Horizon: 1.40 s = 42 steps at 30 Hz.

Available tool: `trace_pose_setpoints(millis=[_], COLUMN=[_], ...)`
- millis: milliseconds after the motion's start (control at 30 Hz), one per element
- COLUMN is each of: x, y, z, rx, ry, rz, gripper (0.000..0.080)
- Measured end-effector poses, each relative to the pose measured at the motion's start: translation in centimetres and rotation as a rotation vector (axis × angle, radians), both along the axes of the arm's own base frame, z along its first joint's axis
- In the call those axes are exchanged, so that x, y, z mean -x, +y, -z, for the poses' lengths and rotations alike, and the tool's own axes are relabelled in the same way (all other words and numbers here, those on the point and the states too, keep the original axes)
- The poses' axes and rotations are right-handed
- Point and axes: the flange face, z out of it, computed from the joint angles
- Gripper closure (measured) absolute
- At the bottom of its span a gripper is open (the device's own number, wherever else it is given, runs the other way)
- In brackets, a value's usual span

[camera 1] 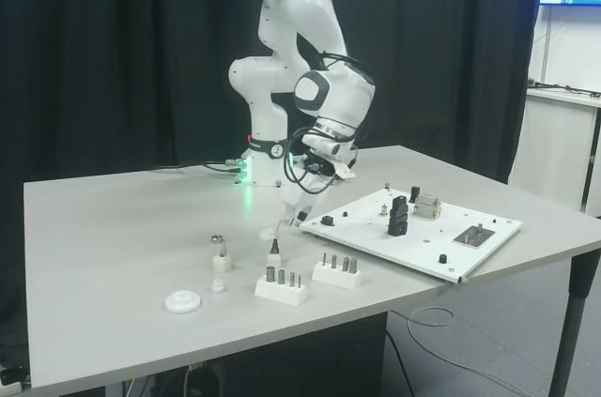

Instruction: Pick USB.

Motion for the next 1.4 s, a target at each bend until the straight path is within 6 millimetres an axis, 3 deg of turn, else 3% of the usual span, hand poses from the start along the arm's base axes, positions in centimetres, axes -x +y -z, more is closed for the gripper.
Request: trace_pose_setpoints(millis=[500, 900, 1300, 1333, 1400], x=[0.4, 0.6, 0.8, 0.8, 0.8], y=[-3.2, -4.3, -4.9, -5.0, -5.0], z=[1.4, 3.2, 3.7, 3.7, 3.7], rx=[-0.003, -0.014, -0.014, -0.014, -0.013], ry=[-0.067, -0.08, -0.073, -0.072, -0.071], rz=[-0.055, -0.071, -0.096, -0.098, -0.1], gripper=[0.0003, 0.0003, 0.0003, 0.0122, 0.0122])
